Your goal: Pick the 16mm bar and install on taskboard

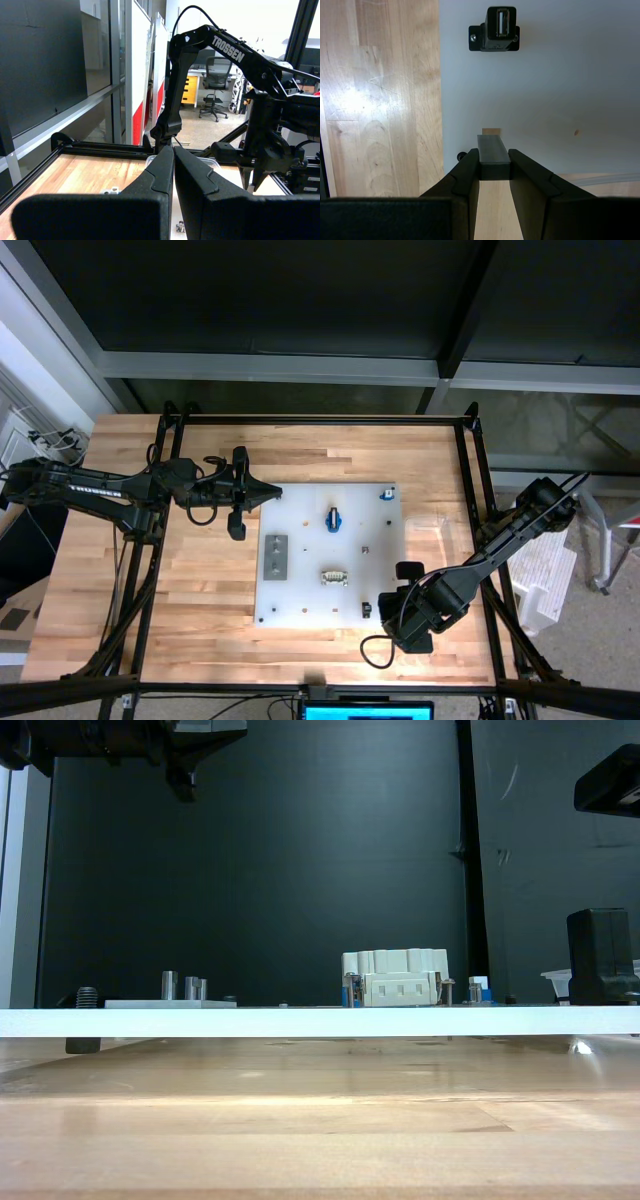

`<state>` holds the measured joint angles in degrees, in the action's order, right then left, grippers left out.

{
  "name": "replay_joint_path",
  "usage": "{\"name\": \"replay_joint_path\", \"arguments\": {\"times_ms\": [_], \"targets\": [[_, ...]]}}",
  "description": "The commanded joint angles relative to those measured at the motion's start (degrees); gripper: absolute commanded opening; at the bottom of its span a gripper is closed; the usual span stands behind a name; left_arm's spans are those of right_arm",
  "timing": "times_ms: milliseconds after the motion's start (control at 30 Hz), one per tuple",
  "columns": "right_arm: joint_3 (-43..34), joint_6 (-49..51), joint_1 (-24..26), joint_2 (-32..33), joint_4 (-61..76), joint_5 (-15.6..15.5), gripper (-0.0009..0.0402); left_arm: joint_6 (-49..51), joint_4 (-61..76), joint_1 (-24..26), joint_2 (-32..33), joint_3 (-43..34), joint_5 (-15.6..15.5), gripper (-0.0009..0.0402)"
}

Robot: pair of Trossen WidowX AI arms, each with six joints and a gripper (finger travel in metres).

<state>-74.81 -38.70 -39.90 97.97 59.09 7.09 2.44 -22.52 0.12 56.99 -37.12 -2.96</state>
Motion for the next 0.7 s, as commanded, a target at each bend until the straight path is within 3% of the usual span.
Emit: {"name": "replay_joint_path", "arguments": {"times_ms": [33, 700], "targets": [[0.7, -0.1, 0.0, 0.1, -0.7, -0.1, 0.0002, 0.0, 0.0, 0.0, 0.0, 0.0, 0.0, 0.0000], [2.4, -1.0, 0.1, 0.1, -1.8, 0.8, 0.0002, 0.0, 0.0, 0.0, 0.0, 0.0, 0.0, 0.0000]]}}
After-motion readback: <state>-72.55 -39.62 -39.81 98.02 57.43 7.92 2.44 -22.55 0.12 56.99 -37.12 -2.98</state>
